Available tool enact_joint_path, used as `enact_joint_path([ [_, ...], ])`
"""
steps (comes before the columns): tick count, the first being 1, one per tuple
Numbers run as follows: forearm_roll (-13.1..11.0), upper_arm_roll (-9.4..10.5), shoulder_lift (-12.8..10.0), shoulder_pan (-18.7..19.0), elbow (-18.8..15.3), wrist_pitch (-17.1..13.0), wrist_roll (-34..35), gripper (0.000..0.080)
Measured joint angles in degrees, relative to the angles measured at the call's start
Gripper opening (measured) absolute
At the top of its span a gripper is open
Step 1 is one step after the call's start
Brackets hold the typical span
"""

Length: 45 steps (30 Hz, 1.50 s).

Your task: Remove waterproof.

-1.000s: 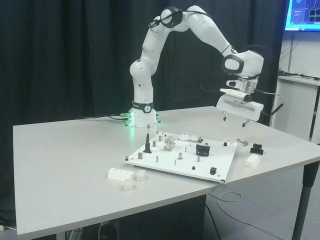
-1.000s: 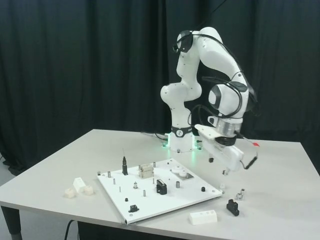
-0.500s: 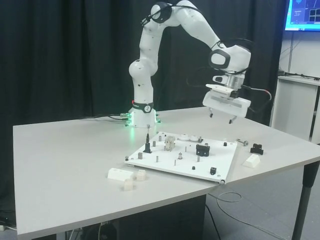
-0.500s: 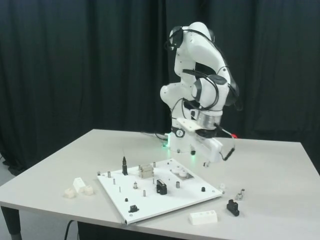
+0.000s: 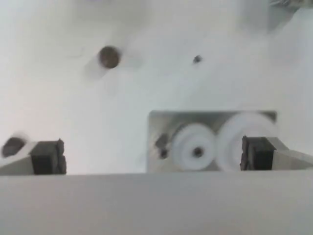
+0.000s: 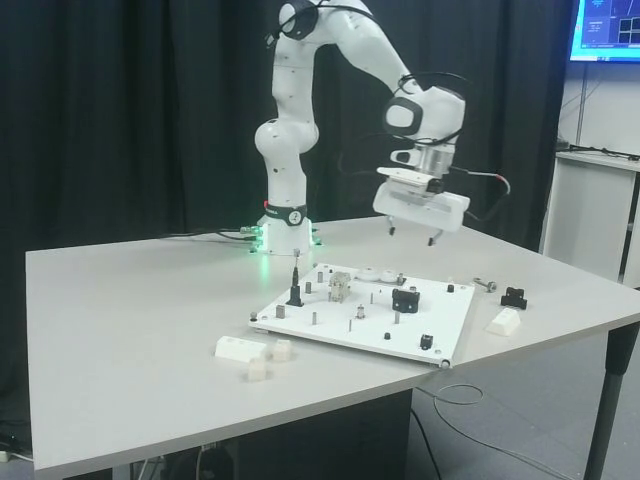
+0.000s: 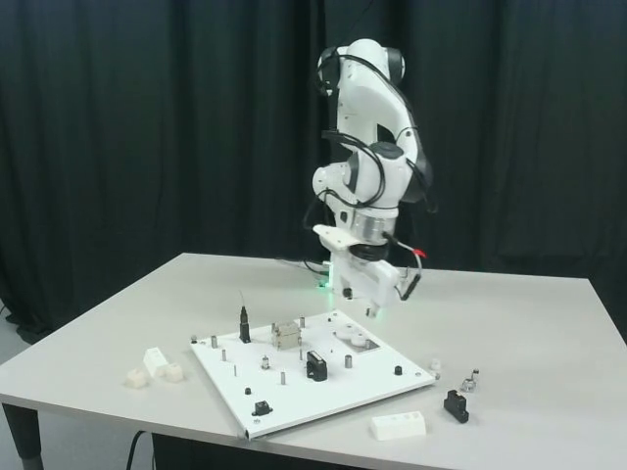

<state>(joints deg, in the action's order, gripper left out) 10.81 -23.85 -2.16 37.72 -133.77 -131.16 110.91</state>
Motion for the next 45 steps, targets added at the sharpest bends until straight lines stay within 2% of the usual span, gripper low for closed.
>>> enact_joint_path([
  [7, 2.02, 0.0, 4.2, -3.8, -5.23, -2.88, -3.69, 0.08],
  [13, 2.43, -0.03, 6.73, -7.62, -8.25, -4.89, -7.26, 0.08],
  [27, 1.66, -0.16, 7.35, -15.92, -9.19, -8.13, -15.63, 0.08],
  [33, -0.64, -0.57, 7.3, -18.3, -9.91, -9.75, -21.07, 0.08],
  [45, -8.31, -2.05, 6.17, -21.08, -10.41, -12.46, -28.93, 0.08],
])
